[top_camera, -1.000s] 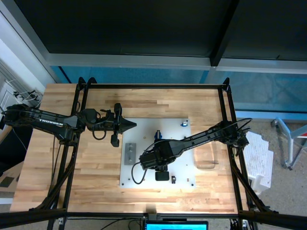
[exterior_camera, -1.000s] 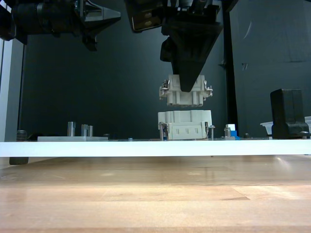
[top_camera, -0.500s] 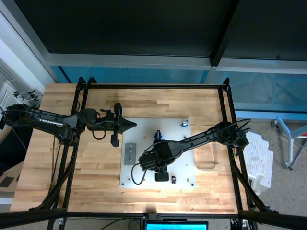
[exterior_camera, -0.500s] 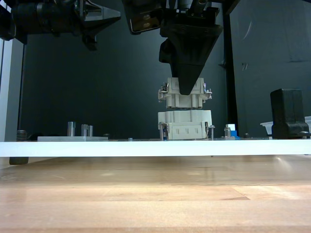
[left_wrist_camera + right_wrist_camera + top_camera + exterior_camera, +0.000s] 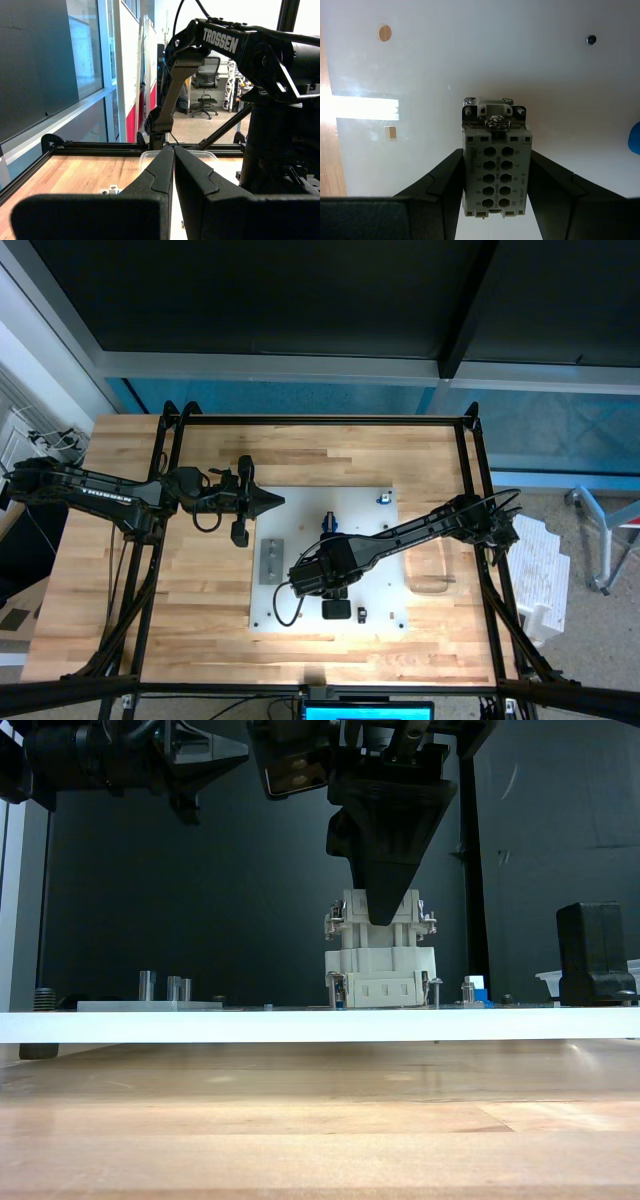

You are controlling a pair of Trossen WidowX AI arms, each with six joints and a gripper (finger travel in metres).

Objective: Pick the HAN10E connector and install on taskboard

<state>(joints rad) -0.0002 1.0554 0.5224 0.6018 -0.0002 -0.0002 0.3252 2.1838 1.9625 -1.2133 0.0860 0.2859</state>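
The pale beige HAN10E connector is clamped between the fingers of my right gripper. Its underside touches the matching beige socket mounted on the white taskboard. In the high view the right gripper hangs over the board's middle and hides the connector. My left gripper hovers shut and empty above the board's far left edge.
A grey metal block with two pins lies on the board's left part. A black fitting stands at the right. A small blue part sits at the far right corner, and a clear tray lies right of the board.
My right gripper has come straight down with the connector. The gap above the socket has closed and the connector now rests on it. The left arm has stayed still.
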